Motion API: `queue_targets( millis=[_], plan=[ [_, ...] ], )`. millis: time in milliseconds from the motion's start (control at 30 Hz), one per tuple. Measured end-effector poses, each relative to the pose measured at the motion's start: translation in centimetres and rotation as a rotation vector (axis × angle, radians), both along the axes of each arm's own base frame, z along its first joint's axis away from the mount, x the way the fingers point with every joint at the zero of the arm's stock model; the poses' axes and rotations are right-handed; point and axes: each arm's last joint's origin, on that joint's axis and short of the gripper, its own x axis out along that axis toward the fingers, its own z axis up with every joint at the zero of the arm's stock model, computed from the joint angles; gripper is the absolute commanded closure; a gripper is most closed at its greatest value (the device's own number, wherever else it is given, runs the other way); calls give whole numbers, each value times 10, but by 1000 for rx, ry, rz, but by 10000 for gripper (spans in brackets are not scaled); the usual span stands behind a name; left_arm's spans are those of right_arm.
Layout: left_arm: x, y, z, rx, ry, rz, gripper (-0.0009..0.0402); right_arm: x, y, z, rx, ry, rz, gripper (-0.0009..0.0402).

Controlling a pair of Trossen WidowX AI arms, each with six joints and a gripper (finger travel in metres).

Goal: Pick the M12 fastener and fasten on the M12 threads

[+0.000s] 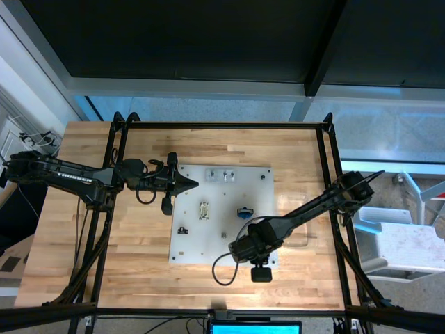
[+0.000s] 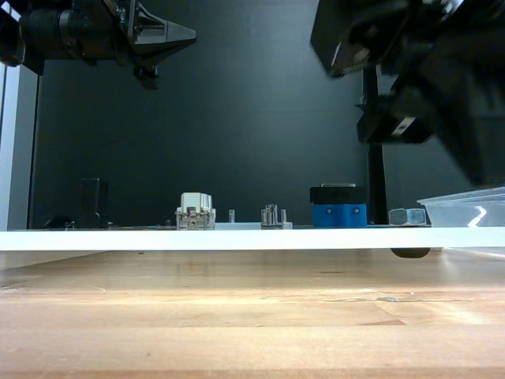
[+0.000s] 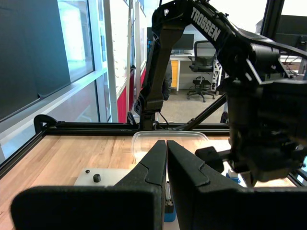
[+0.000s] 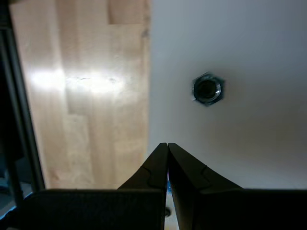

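Right hand: together, empty, near nut.
Left hand: together, over board's left edge.
We advise: open, centre on nut.

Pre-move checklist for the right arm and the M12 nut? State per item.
1. Right gripper empty: ok. Its fingers are shut with nothing between them.
2. M12 nut located: ok. It sits low on the white board, apart from the fingertips.
3. Nut threaded on its stud: cannot tell. It has a dark centre, and no ribs show in the low view.
4. Right gripper lined up over the nut: not ok. The tips are offset from it.
5. Left gripper out of the way: ok. It is shut and raised over the board's far left edge.
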Motion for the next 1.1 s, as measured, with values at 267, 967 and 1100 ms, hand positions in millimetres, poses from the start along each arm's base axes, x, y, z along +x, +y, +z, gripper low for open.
queue_targets(
  millis=[267,967,1100],
  plan=[
    [0,0,0,0,0,0,393,3,-7,10,-185,-118,-47,393],
    [0,0,0,0,-1,0,393,12,-2,-19,-108,-57,-6,393],
    [0,0,0,0,-1,0,393,9,3,-15,5,-25,26,393]
  ],
)
